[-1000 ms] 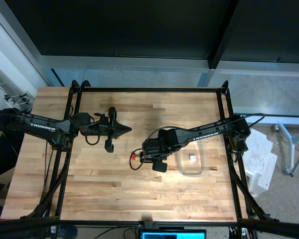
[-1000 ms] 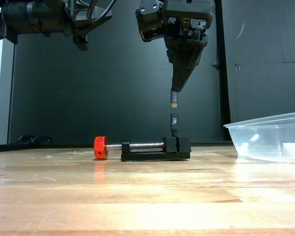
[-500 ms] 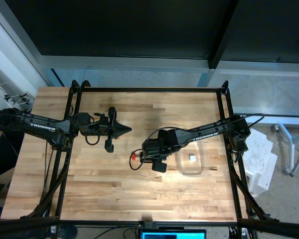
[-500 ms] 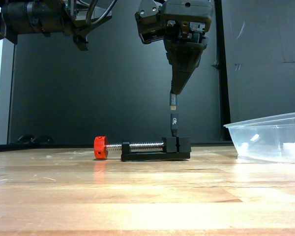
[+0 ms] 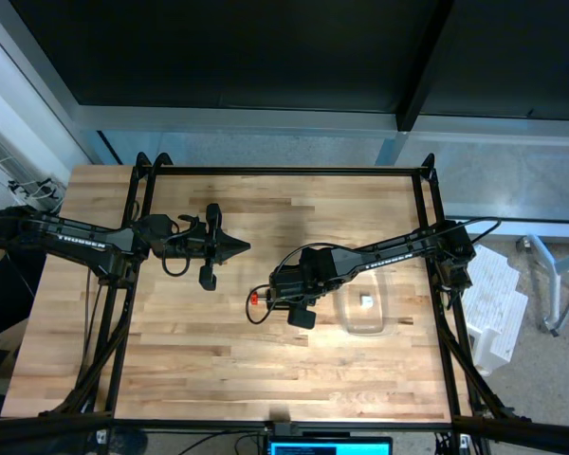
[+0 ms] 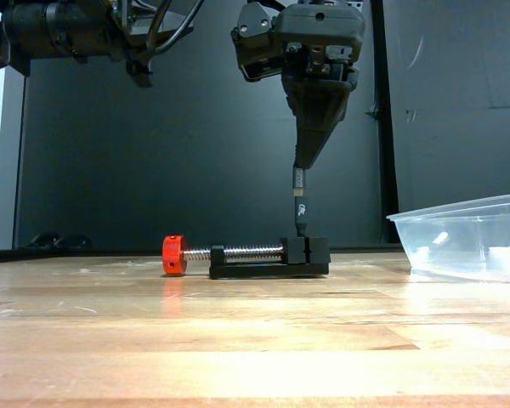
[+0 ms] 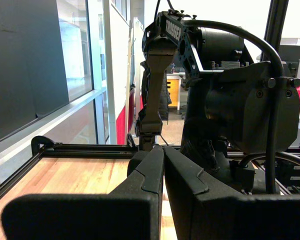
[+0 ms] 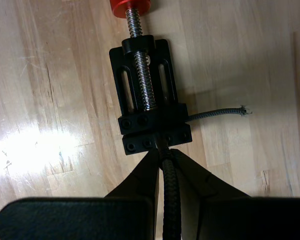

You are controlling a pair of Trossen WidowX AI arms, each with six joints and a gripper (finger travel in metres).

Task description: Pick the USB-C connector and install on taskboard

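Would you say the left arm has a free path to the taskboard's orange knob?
Probably yes. The left gripper, shut, hangs raised beyond the knob; the right gripper holds the USB-C connector over the other end of the taskboard, leaving the knob clear.

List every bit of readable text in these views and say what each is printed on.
"TROSSEN": left arm link; left gripper parked, shut, apart from the taskboard.
"TROSSEN": right arm link; right gripper holds the USB-C connector above the taskboard's post.
The white mark on that post: too small to read.
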